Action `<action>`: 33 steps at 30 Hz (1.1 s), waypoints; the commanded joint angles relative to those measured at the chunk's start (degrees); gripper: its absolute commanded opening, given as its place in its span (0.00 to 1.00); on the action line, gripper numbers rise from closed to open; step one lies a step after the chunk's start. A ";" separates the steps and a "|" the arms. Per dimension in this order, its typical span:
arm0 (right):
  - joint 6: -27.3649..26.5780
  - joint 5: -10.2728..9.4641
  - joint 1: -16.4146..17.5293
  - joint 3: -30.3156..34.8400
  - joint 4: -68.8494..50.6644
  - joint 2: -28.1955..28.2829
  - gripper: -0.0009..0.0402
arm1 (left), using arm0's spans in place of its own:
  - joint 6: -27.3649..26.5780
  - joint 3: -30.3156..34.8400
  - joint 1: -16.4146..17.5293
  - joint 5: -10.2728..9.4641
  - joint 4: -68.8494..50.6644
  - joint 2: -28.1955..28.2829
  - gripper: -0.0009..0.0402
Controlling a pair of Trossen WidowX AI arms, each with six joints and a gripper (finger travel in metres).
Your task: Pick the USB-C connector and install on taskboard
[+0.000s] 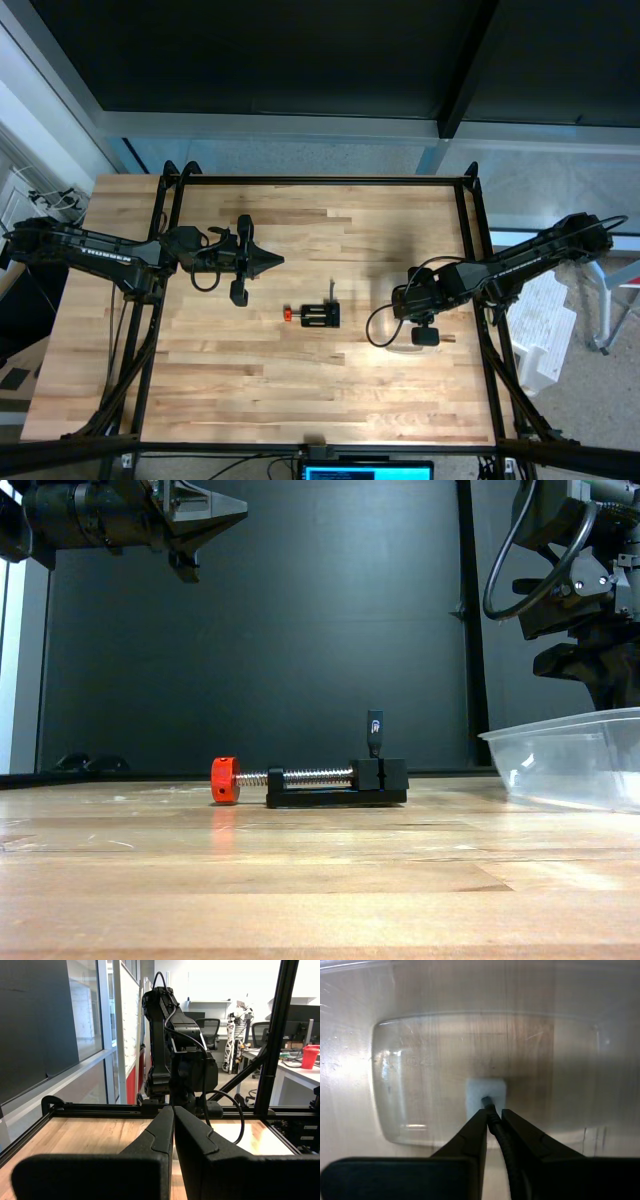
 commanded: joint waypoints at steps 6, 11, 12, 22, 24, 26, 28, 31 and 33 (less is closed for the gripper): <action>0.48 0.57 0.02 0.07 -1.14 -1.84 0.03 | 0.00 0.02 0.02 0.00 0.02 0.02 0.02; 0.87 0.59 0.02 1.09 -2.91 -3.41 0.02 | 0.00 0.02 0.00 0.00 0.02 0.00 0.02; 0.87 0.59 0.00 1.40 -3.43 -3.69 0.02 | 0.00 0.02 0.00 0.00 0.02 0.02 0.02; 0.96 1.03 -0.17 10.84 -11.76 -4.09 0.02 | 0.00 0.02 0.02 0.00 0.04 0.02 0.02; 0.79 1.07 -0.52 13.20 -13.94 -3.26 0.02 | 0.00 0.02 0.00 0.00 0.02 0.00 0.02; 0.28 1.09 -1.09 15.19 -15.74 -2.27 0.02 | 0.00 0.02 0.00 0.00 0.02 0.00 0.02; 0.44 1.11 -1.73 17.03 -16.63 -1.16 0.02 | 0.00 0.02 0.02 0.00 0.02 0.02 0.02; 1.53 1.03 -2.84 19.65 -16.81 0.90 0.02 | 0.00 0.02 0.02 0.00 0.02 0.02 0.02; 1.60 1.09 -3.34 22.08 -17.20 2.82 0.02 | 0.00 0.02 0.00 0.00 0.02 0.00 0.02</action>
